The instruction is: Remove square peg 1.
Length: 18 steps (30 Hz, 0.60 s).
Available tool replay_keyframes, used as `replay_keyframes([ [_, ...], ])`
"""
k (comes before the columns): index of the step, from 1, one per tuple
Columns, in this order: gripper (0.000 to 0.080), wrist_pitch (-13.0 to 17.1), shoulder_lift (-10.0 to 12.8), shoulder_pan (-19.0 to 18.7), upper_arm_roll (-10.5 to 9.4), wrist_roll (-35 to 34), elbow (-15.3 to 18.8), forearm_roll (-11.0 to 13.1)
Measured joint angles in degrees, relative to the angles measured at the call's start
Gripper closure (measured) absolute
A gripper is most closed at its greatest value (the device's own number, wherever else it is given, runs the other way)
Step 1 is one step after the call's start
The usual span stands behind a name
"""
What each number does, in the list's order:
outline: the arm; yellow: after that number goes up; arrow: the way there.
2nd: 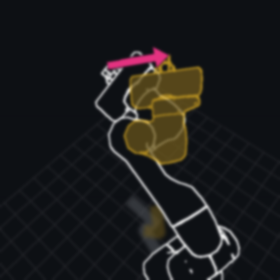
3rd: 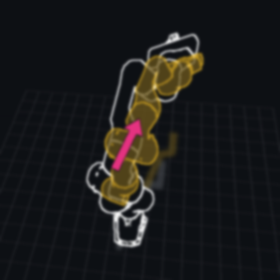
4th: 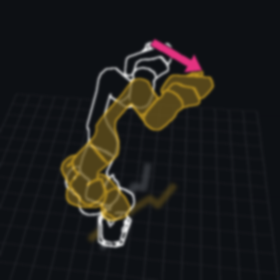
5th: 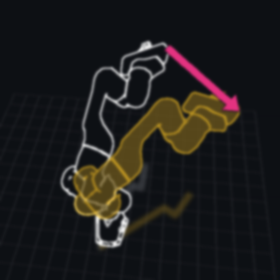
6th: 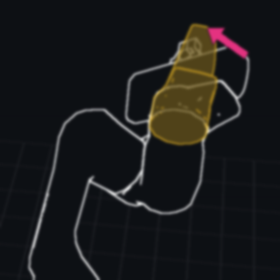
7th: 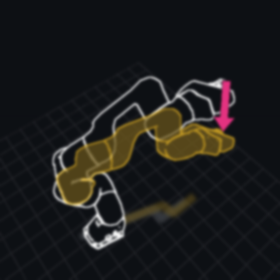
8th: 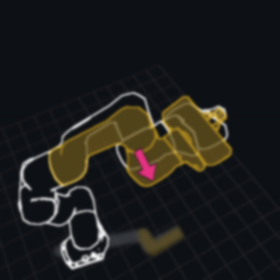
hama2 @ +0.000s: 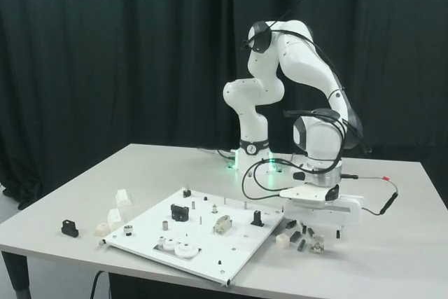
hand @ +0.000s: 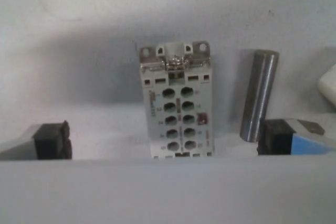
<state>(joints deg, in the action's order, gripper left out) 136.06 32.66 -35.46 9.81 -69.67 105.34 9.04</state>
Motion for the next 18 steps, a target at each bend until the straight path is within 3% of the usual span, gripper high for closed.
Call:
replay_keyframes([
  [2, 0.0073, -1.1, 0.0, 0.0, 0.14, 0.0, -0.7, 0.0],
  [3, 0.0006, -1.6, 0.0, 0.0, 0.21, 0.0, -0.9, 0.0],
  [10, 0.0006, -3.7, 0.0, 0.0, 0.6, 0.0, -2.3, 0.0],
  [18, 0.0003, -4.0, -0.1, 0.0, 1.08, 0.0, -2.8, 0.0],
])
